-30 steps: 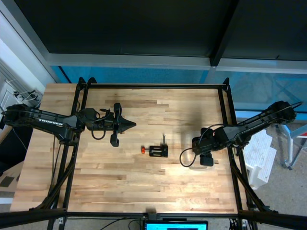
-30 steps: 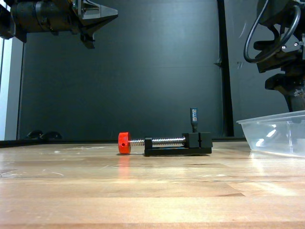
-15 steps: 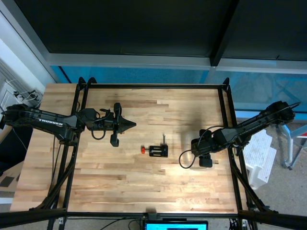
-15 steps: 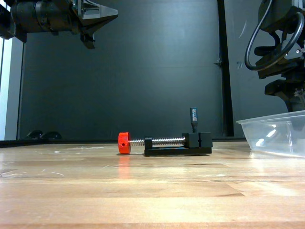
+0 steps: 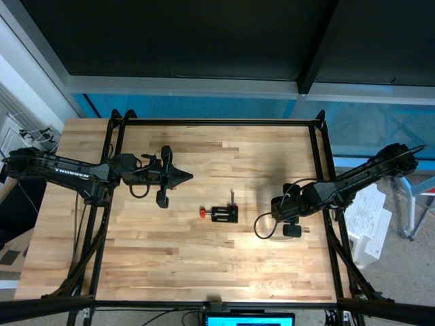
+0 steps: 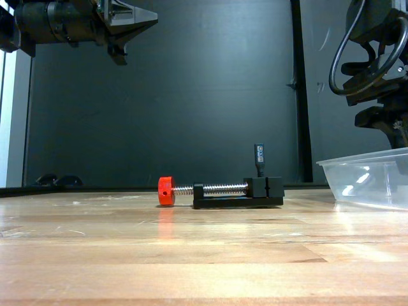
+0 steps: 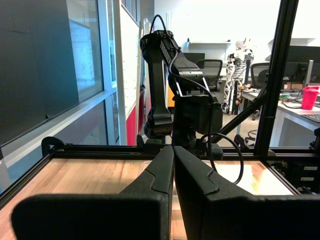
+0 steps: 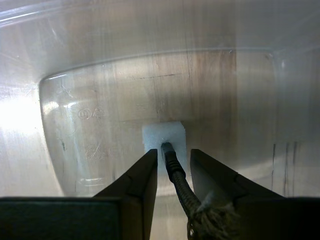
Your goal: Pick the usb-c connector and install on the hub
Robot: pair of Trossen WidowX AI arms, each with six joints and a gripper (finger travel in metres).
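Note:
The hub [image 5: 223, 214] is a small black block with a red-orange knob, lying mid-table; the low view shows the hub [image 6: 236, 191] with a thin grey stem standing up from it. To its right, my right gripper [image 5: 291, 229] hangs over a clear plastic tray [image 6: 366, 178]. In the right wrist view my right gripper [image 8: 172, 152] is shut on the usb-c connector [image 8: 163, 136], a small white piece whose dark braided cable runs back between the fingers, above the tray floor. My left gripper [image 5: 189, 176] is shut, holds nothing and hovers high to the hub's left.
A black frame rail [image 5: 217, 122] borders the wooden table. The tray wall [image 8: 45, 85] surrounds the right gripper. The left gripper [image 7: 173, 149] faces the right arm across the table, and in the low view the left gripper [image 6: 153, 16] is well above the hub.
The right gripper has risen slightly above the tray. The left arm and the hub have not moved.

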